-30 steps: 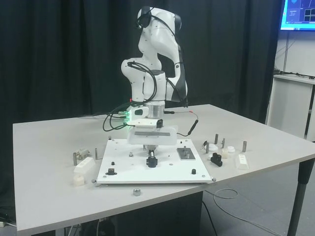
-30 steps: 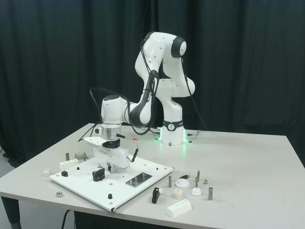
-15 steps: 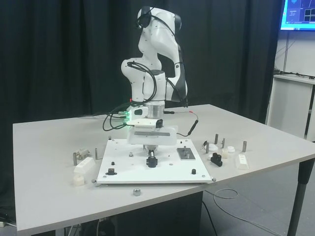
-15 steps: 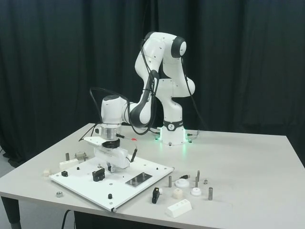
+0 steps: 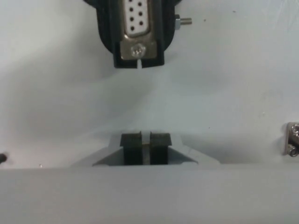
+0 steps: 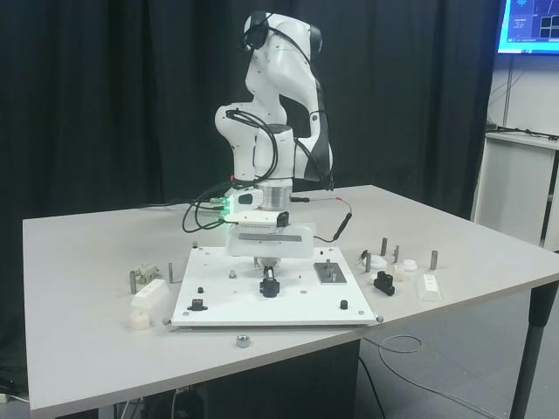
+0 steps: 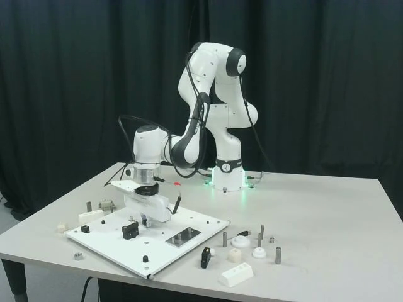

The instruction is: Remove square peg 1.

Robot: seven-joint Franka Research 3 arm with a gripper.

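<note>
In the wrist view the gripper had its black fingertips pressed almost together on a thin peg, above the white board, near a black connector. In the first room view it stood low over the board's middle. The second room view showed the same on the grey table.

Two room cameras and one wrist camera
Both room views face the white robot arm and flat white board on the grey desk from different sides; the wrist view looks closely down
</note>
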